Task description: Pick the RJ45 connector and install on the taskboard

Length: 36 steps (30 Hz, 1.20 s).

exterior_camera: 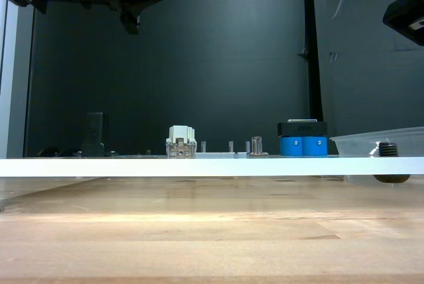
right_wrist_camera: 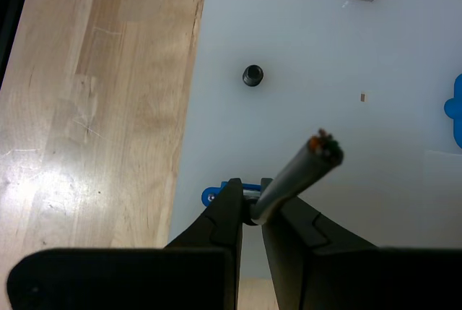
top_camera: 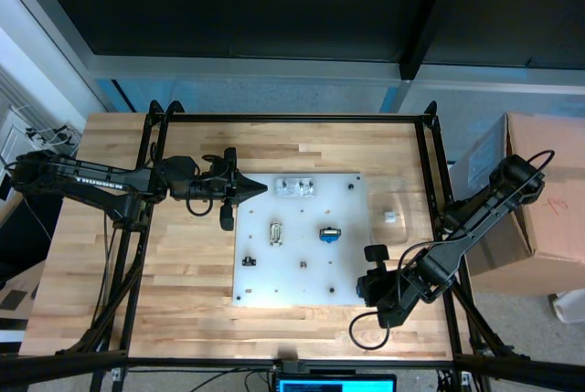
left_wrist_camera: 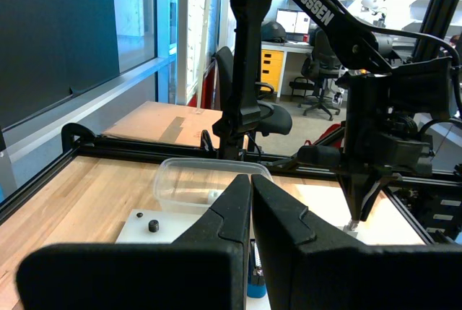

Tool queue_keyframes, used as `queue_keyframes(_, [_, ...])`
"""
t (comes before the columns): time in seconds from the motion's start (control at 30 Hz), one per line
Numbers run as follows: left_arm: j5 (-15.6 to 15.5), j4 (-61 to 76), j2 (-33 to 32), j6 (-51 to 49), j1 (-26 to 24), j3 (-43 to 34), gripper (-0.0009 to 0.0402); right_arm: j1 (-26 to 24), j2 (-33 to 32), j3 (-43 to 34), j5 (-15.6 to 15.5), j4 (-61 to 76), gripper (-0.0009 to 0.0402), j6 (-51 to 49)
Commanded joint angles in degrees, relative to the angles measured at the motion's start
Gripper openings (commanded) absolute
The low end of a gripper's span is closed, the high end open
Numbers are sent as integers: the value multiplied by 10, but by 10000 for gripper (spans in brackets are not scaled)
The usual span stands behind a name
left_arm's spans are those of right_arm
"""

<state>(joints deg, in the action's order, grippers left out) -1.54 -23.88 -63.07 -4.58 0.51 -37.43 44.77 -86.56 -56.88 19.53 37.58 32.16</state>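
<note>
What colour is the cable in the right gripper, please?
Grey cable, clearest in the right wrist view.

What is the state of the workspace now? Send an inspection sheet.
Surface: wooden table bearing white task board.
Job's things: RJ45 connector held in right gripper, grey cable stub sticking out; whether seated, cannot tell.
Clutter: clear plastic container right of the board.
Grippers: left gripper shut, empty, above board's far left corner; right gripper shut over its near right corner.
Cables: black cable looping by right gripper.
Surroundings: cardboard box, screen.
</note>
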Motion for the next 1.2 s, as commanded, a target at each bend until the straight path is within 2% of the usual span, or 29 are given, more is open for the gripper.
queue_keyframes(0.03, [0,0,0,0,0,0,1,0,-1,10,-2,-2,0,1])
queue_keyframes(0.3, [0,0,0,0,0,0,1,0,-1,37,-3,-27,0,4])
queue_keyframes(0.97, [0,0,0,0,0,0,1,0,8,17,-14,-16,2,3])
queue_keyframes(1.2, [0,0,0,0,0,0,1,0,9,12,-11,-14,62,0])
